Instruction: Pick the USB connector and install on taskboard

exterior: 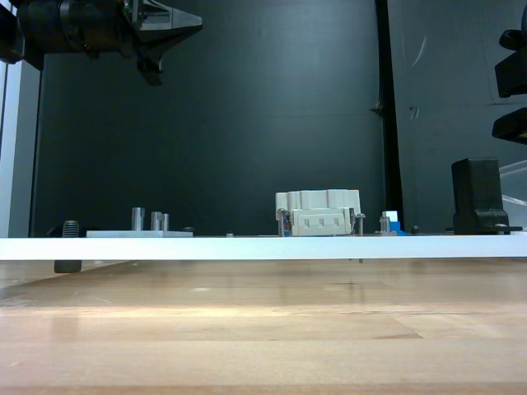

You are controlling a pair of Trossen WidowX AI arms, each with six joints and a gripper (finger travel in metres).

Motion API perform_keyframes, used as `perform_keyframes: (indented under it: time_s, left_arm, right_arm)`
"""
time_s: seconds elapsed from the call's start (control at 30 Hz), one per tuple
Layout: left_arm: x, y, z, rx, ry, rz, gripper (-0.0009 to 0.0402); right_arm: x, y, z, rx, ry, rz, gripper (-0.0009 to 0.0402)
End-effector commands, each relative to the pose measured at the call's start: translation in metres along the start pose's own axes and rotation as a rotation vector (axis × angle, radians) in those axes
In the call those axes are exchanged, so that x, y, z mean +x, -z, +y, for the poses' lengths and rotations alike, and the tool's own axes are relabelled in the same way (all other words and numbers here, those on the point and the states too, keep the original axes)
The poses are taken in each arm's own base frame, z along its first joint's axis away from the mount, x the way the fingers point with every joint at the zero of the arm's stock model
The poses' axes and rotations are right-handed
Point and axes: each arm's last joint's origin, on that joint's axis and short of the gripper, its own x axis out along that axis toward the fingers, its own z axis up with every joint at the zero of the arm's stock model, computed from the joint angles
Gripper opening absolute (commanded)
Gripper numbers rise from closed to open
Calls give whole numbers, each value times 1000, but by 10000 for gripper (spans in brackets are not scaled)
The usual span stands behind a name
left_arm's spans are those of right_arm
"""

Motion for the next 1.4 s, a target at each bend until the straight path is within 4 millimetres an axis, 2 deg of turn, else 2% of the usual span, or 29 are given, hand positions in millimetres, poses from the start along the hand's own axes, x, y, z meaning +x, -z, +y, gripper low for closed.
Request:
perform_keyframes:
  time_s: [0.03, 0.83, 1.03, 1.27, 1.4]
  left_arm:
    - [0, 0, 0, 0, 0, 0, 0]
    - [0, 0, 0, 0, 0, 0, 0]
    - [0, 0, 0, 0, 0, 0, 0]
    - [0, 0, 0, 0, 0, 0, 0]
    - [0, 0, 0, 0, 0, 0, 0]
  right_arm:
    - [0, 0, 0, 5, -1, -3, 0]
    - [-10, 5, -6, 47, -16, -68, 0]
    - [-19, -7, 0, 54, -30, -89, 0]
    - [-41, -32, 14, 40, -28, -83, 0]
    - [-44, -47, 24, 35, -23, -74, 0]
